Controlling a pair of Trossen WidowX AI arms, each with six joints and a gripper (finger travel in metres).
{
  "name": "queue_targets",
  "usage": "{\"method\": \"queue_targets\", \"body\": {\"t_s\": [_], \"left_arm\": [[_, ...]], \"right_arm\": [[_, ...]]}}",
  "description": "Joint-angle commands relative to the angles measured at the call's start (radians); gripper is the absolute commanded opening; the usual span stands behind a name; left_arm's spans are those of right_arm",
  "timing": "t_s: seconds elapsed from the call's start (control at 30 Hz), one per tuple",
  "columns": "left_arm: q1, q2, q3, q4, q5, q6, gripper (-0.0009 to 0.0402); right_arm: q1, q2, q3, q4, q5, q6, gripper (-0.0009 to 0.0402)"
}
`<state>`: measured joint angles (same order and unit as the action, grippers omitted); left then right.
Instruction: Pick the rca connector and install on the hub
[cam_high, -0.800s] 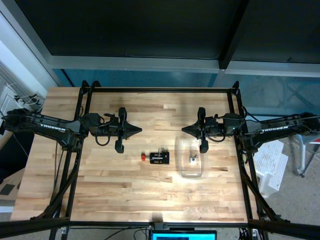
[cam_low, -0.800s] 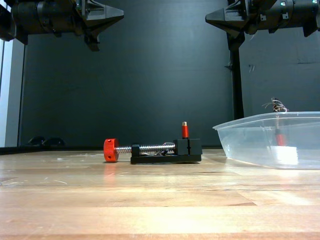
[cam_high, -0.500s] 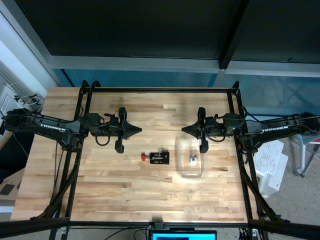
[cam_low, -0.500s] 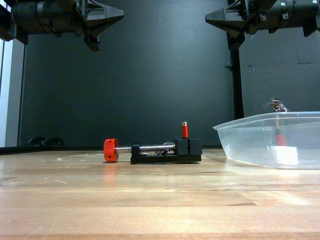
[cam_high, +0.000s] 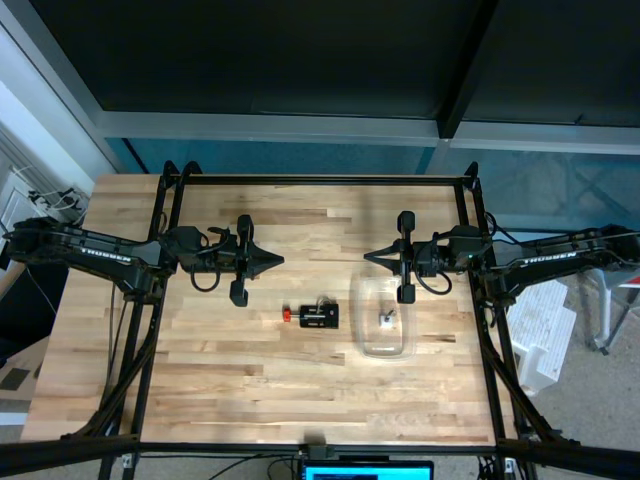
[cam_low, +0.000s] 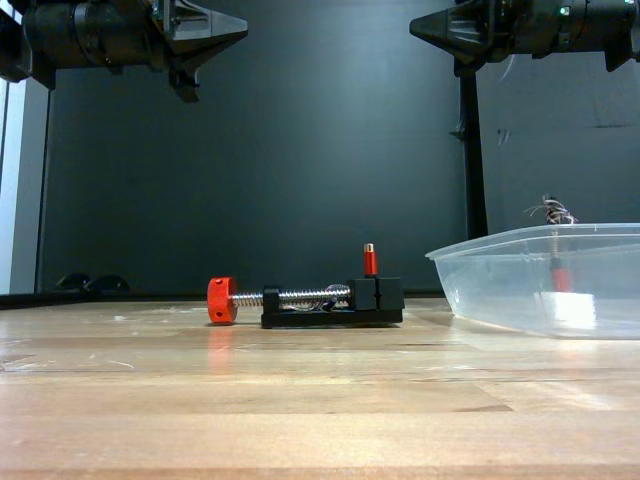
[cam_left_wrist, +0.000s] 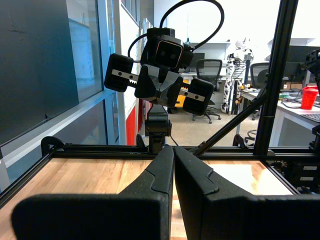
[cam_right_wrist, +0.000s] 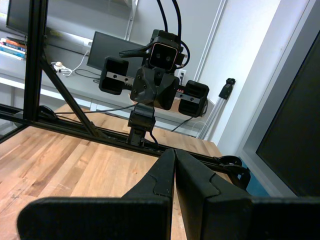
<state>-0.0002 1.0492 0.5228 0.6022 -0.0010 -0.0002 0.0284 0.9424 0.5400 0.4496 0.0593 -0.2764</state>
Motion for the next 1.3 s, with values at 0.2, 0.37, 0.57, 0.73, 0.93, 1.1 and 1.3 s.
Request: {"method": "queue_targets", "body": {"t_s": [0.2,0.37,0.57,0.73,0.93,1.1,1.3], "left_arm": [[0.0,0.0,0.0,0.0,0.0,0.0,0.0],[0.0,0.0,0.0,0.0,0.0,0.0,0.0],[0.0,0.0,0.0,0.0,0.0,0.0,0.0],[0.0,0.0,0.0,0.001,0.0,0.0,0.0],[0.0,0.0,0.0,0.0,0.0,0.0,0.0],[0.0,0.0,0.0,0.001,0.0,0.0,0.0],[0.0,0.0,0.0,0.0,0.0,0.0,0.0]], "right_arm": [[0.0,0.0,0.001,-0.042,-0.008,-0.002,0.0],[0.003,0.0,0.021,-0.06,0.0,0.124,0.0],[0.007,0.011,0.15,-0.373,0.001,0.218,0.0],[0.012,0.032,0.234,-0.584,0.0,0.259,0.0],[0.03,0.073,0.319,-0.834,0.018,0.303,0.0],[0.063,0.116,0.37,-1.003,0.054,0.338,0.0],[0.103,0.158,0.411,-1.122,0.053,0.412,0.0]]}}
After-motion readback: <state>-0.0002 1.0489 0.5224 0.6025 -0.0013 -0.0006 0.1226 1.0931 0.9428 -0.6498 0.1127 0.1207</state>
